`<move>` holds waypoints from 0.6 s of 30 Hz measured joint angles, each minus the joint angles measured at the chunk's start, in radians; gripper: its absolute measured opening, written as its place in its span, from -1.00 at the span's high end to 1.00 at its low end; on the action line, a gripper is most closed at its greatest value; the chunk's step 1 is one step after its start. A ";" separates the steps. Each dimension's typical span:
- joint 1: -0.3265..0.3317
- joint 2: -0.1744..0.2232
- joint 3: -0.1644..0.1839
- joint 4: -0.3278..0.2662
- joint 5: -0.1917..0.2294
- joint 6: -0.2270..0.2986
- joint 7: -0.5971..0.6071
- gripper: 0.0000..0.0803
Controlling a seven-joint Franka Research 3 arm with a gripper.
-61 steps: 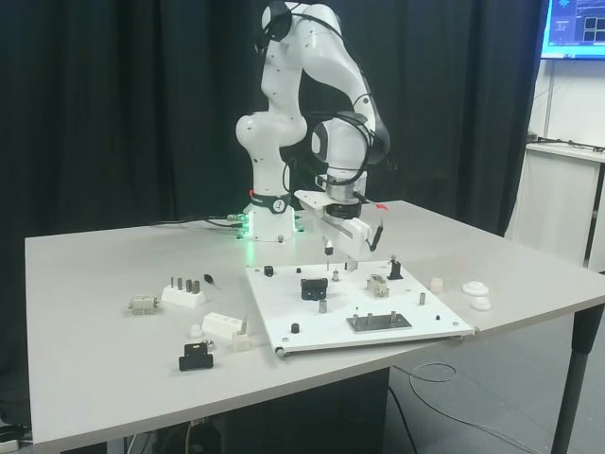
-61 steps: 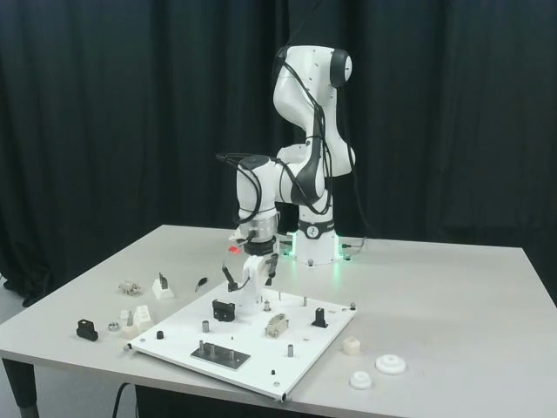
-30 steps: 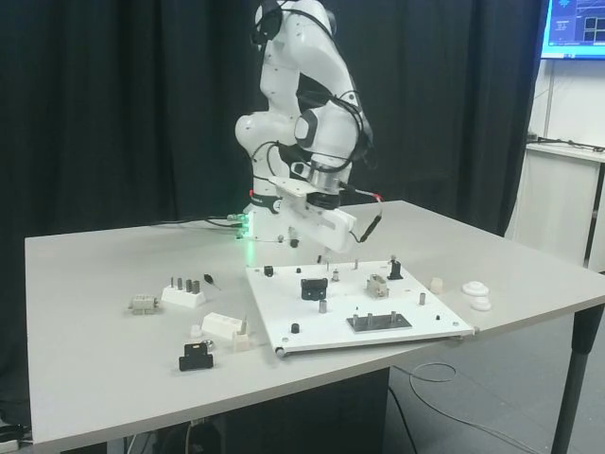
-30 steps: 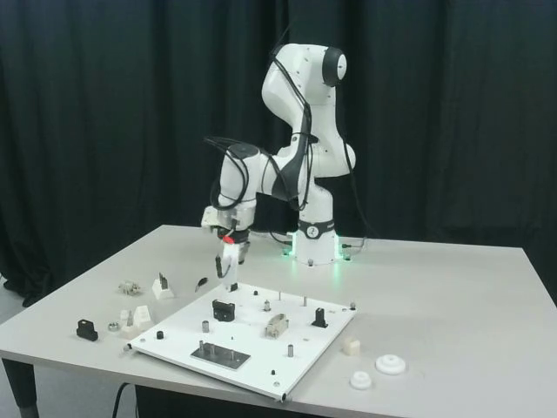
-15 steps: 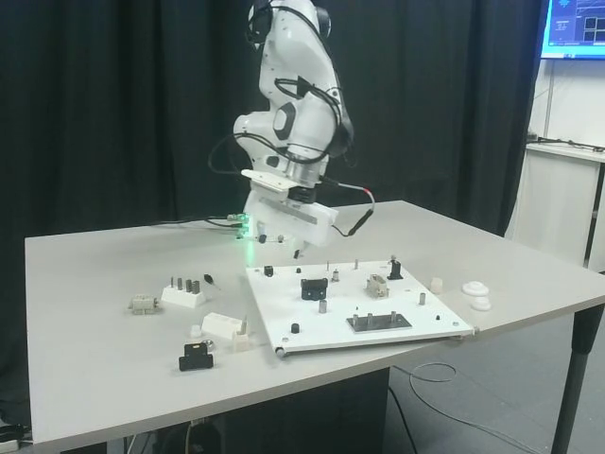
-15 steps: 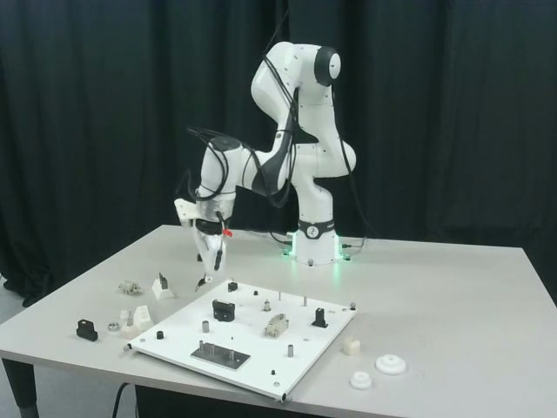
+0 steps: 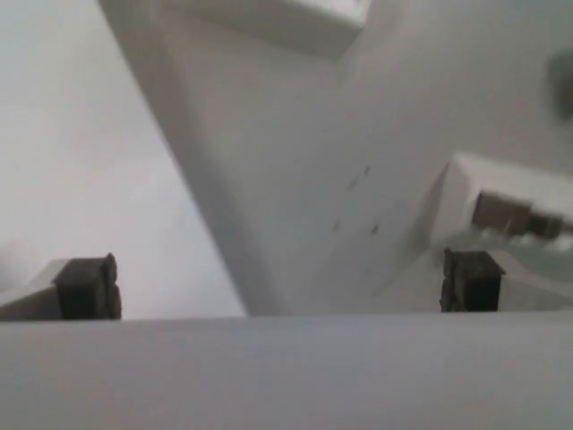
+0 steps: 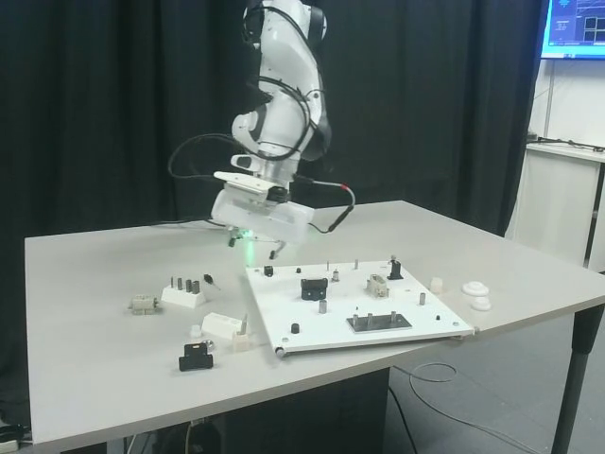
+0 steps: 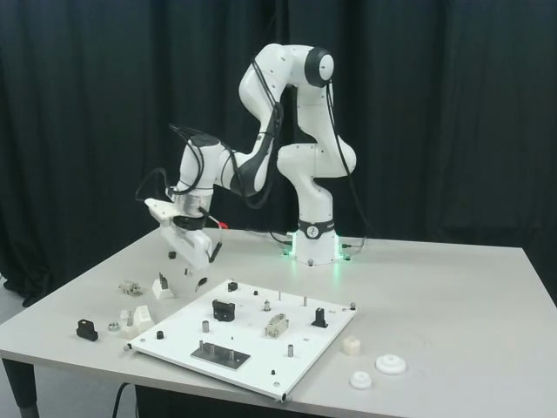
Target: Pick waterproof.
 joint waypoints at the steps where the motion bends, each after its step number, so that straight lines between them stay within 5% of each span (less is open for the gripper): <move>1: -0.010 0.002 0.000 0.000 0.000 0.011 -0.028 -0.99; 18: -0.158 0.039 -0.009 0.001 0.048 0.183 -0.428 -0.99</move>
